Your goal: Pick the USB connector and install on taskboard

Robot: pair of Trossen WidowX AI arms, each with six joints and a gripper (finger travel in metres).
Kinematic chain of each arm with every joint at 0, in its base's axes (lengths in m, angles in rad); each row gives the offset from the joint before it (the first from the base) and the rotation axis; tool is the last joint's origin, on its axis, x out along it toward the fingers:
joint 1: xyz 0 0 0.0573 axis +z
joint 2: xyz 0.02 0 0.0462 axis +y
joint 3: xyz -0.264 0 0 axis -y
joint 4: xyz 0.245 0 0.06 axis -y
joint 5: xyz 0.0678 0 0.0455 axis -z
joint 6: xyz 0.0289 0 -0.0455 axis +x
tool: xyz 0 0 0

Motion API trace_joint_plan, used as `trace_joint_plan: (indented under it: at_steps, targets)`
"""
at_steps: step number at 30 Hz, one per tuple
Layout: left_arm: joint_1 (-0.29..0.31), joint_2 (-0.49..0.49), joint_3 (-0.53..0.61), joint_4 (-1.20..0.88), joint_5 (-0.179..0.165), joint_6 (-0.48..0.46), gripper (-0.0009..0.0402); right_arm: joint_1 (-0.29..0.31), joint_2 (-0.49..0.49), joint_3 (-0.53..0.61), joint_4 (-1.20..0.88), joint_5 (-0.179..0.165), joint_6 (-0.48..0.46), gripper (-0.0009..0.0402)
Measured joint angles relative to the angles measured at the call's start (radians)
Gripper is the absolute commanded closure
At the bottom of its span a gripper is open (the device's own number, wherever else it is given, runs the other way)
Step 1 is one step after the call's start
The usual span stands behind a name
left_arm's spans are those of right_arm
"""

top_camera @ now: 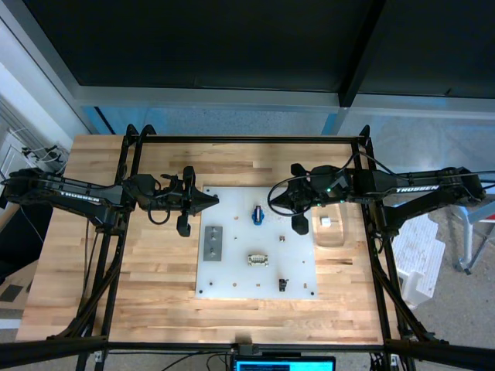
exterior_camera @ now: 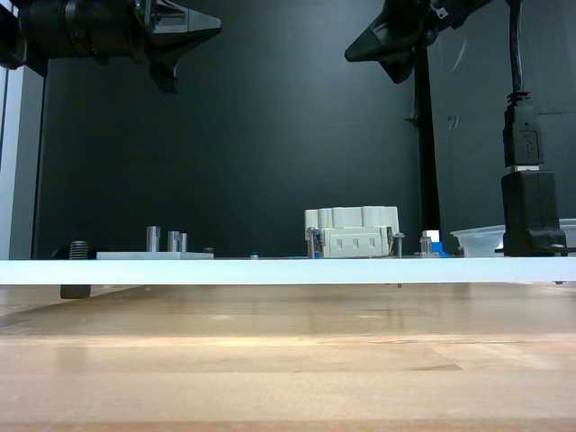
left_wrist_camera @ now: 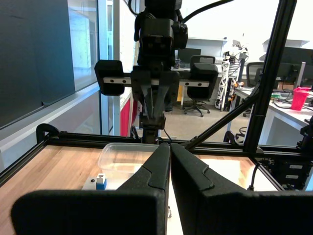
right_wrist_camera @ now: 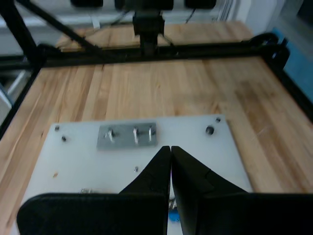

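Currently, arms: you have both reaching inward above the table (top_camera: 155,301), and neither touches anything.
Left claw (top_camera: 214,199): hangs high over the 10 o'clock corner of the taskboard (top_camera: 232,286). Its fingers (left_wrist_camera: 156,166) are pressed together with nothing between them.
Right claw (top_camera: 271,209): hangs above the board at about 1 o'clock of its centre, close to the blue part (top_camera: 257,215). Its fingers (right_wrist_camera: 156,169) are together and hold nothing.
USB connector (exterior_camera: 524,135): stands upright in a black socket (exterior_camera: 533,211) on the board, toward 5 o'clock of centre. Its cable rises out of the low view, and you will find it well apart from both claws.
Grey block (top_camera: 213,241): lies flat on the board at 9 o'clock of centre, with short pegs standing up.
Silver socket (top_camera: 258,260): sits on the board at 6 o'clock of centre.
Clear tray (top_camera: 331,236): sits on the table just off the board's 2 o'clock edge. You can see a small white piece (top_camera: 326,221) inside it.
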Motion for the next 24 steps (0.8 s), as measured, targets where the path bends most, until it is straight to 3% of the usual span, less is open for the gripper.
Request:
trace_joint_plan:
  at_steps: [3,18,24]
  targets:
    - [0.000,0.000,0.000,0.000,0.000,0.000,0.0393,-0.005,-0.021,-0.050,0.092,-0.022,-0.002,0.0393]
    - [0.000,0.000,0.000,0.000,0.000,0.000,0.0393,-0.013,-0.121,-0.302,0.530,-0.020,-0.005,0.0393]
    - [0.000,0.000,0.000,0.000,0.000,0.000,0.0393,-0.013,-0.141,-0.355,0.623,-0.021,-0.008,0.0393]
